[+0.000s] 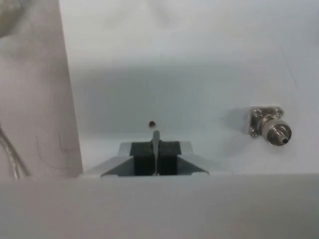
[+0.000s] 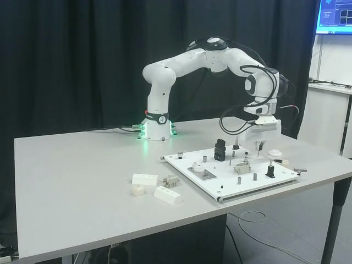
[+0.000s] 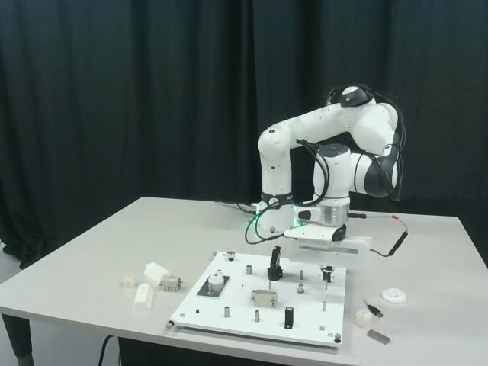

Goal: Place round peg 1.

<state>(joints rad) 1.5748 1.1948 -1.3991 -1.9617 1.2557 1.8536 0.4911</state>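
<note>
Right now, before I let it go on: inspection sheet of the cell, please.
Surface: grey table, carrying a white board with small fittings standing on it.
Job's things: thin peg held upright between the fingers, above a small hole in the board; a threaded connector is bolted nearby.
Clutter: white blocks off the board on one side; a white gear and small parts off the other.
Gripper: gripper shut on the peg, low over the board.
Cables: black cable looping from the wrist; more cables at the arm base.
Surroundings: black curtain behind; a screen in one corner.
</note>
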